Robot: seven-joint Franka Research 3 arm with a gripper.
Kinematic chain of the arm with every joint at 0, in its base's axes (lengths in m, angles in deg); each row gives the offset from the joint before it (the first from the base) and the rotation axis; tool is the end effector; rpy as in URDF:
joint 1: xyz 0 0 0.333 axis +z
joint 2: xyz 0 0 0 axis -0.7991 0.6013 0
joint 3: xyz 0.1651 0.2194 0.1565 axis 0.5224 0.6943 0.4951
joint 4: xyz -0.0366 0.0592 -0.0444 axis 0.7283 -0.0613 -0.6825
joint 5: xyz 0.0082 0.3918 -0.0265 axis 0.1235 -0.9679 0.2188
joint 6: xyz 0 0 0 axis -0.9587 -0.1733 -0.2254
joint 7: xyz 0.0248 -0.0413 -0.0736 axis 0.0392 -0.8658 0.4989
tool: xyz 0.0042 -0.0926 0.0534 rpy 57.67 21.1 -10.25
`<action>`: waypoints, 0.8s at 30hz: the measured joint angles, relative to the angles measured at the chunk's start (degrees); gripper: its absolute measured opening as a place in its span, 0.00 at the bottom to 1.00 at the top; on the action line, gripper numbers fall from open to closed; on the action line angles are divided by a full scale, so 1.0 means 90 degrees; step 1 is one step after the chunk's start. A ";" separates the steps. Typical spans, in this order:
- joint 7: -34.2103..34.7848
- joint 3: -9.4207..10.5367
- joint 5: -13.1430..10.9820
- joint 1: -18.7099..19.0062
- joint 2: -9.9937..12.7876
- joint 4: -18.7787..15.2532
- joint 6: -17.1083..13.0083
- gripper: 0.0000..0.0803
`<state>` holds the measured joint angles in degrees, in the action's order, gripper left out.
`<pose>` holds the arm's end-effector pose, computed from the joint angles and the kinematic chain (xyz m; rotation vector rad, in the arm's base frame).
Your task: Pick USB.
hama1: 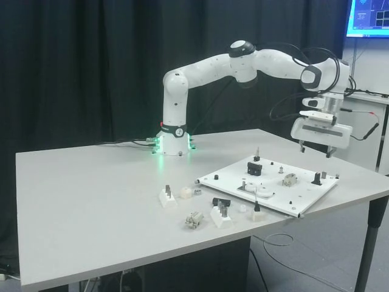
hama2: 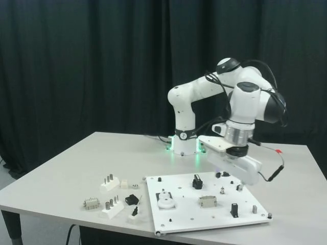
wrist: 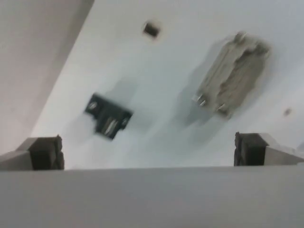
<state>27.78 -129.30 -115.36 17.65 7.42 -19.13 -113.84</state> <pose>0.6495 0.2804 0.3142 2.2817 -1.9734 0.1008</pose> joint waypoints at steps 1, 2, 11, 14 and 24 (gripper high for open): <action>-0.0153 -0.0021 0.0007 -0.0001 0.0001 -0.0059 -0.0014 1.00; -0.0321 -0.0038 0.0015 -0.0001 0.0000 -0.0119 -0.0036 1.00; -0.2138 -0.0211 0.0019 0.0005 0.0001 -0.0730 -0.0411 1.00; -0.2780 -0.0269 0.0000 0.0005 0.0001 -0.0922 -0.0519 1.00; -0.3894 -0.0468 -0.0240 0.0001 0.0000 -0.1573 -0.0824 1.00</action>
